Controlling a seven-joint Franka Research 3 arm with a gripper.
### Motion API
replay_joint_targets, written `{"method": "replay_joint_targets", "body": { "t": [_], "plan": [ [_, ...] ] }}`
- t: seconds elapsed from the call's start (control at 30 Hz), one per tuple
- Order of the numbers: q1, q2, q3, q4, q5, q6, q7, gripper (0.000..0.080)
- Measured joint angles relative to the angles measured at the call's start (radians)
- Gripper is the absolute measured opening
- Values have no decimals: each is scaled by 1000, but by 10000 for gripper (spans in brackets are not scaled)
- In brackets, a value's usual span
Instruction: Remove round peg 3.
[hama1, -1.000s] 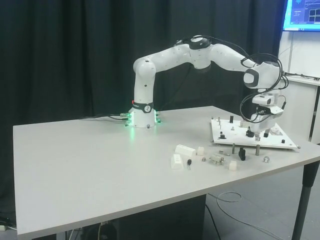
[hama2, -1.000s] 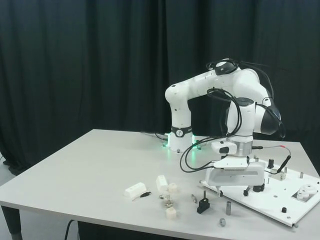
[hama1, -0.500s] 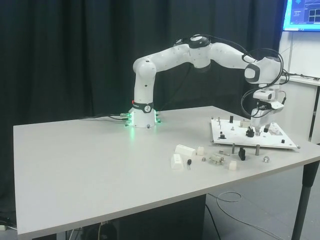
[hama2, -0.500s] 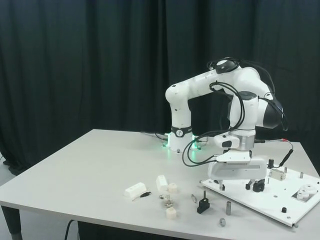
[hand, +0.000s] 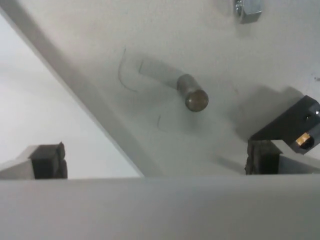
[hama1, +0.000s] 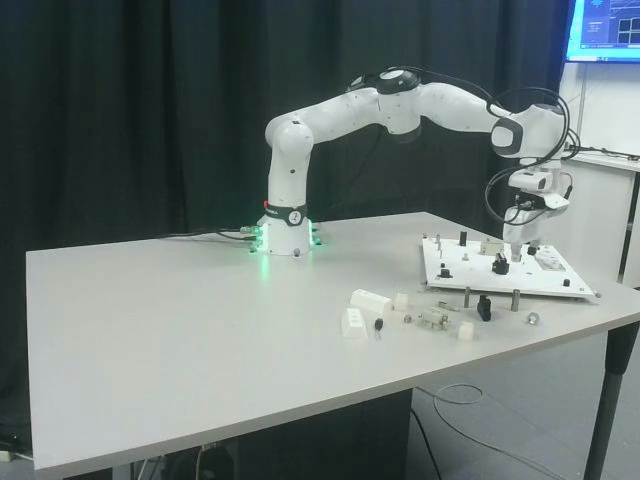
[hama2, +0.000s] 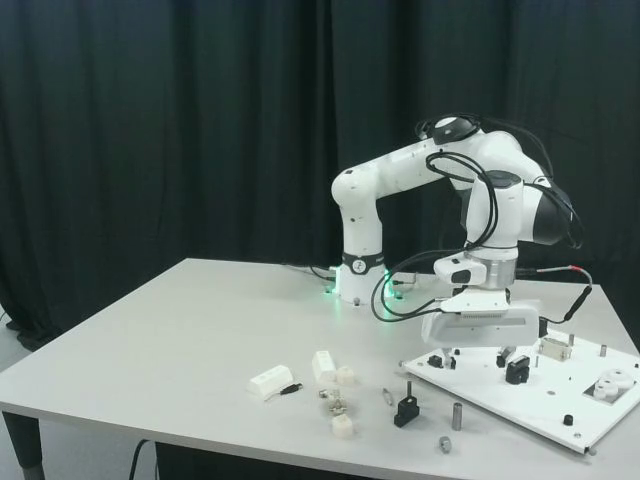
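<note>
One round peg (hand: 190, 93) stands in the white board (hand: 165, 30) below the pincer (hand: 155, 160), whose fingers are apart and empty. Over the last second the arm has risen off the board, so the peg is not yet pulled

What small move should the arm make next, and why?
Probably sideways and down, toward a peg seated in the white board. The gripper hangs open above the board with nothing between its fingers. The only peg in the wrist view stands off the board, on the grey table. Which peg is number 3, I cannot tell.
</note>
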Motion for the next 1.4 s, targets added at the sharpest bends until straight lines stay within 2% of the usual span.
{"method": "replay_joint_targets", "body": {
  "t": [0.73, 1.03, 1.4],
  "plan": [
    [35, 0, -8, 20, -5, -30, -35, 800],
    [87, 0, -1, 39, 10, -44, -14, 800],
    [184, 0, 8, 46, 19, -78, 56, 800]
  ]
}}
